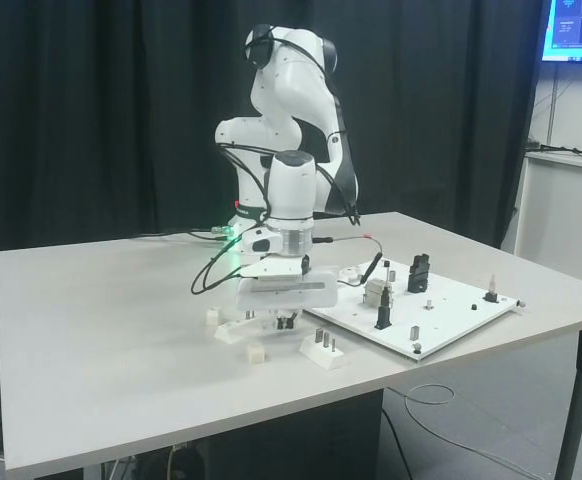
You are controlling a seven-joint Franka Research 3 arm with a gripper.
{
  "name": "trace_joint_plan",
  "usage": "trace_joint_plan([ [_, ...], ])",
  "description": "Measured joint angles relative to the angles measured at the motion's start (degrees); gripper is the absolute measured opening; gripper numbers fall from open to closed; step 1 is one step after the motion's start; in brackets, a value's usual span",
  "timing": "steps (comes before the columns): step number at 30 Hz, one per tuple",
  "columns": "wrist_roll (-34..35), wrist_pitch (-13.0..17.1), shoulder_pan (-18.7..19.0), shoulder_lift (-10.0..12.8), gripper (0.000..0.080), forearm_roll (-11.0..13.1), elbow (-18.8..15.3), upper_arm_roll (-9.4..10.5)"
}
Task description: Insert BNC.
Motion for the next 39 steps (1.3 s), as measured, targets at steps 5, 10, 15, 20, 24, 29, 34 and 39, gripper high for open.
trace_joint_plan([
  [5, -0.16, -0.39, 0.00, -0.42, 0.0124, 0.00, 0.00, -0.04],
  [10, -0.40, -0.51, 0.00, -0.58, 0.0124, 0.00, 0.01, -0.08],
  [15, -0.62, -0.56, 0.00, -0.66, 0.0124, 0.00, 0.01, -0.12],
  [20, -0.92, -0.57, 0.00, -0.71, 0.0124, 0.00, 0.01, -0.16],
  [24, -1.03, -0.57, 0.00, -0.74, 0.0124, 0.00, 0.01, -0.22],
  [29, -1.79, -0.57, 0.00, -0.76, 0.0124, 0.00, 0.07, -0.34],
  [34, -2.43, -0.57, 0.00, -0.76, 0.0124, 0.00, 0.16, -0.50],
  [39, -2.58, -0.57, 0.00, -0.76, 0.0124, 0.00, 0.24, -0.61],
])
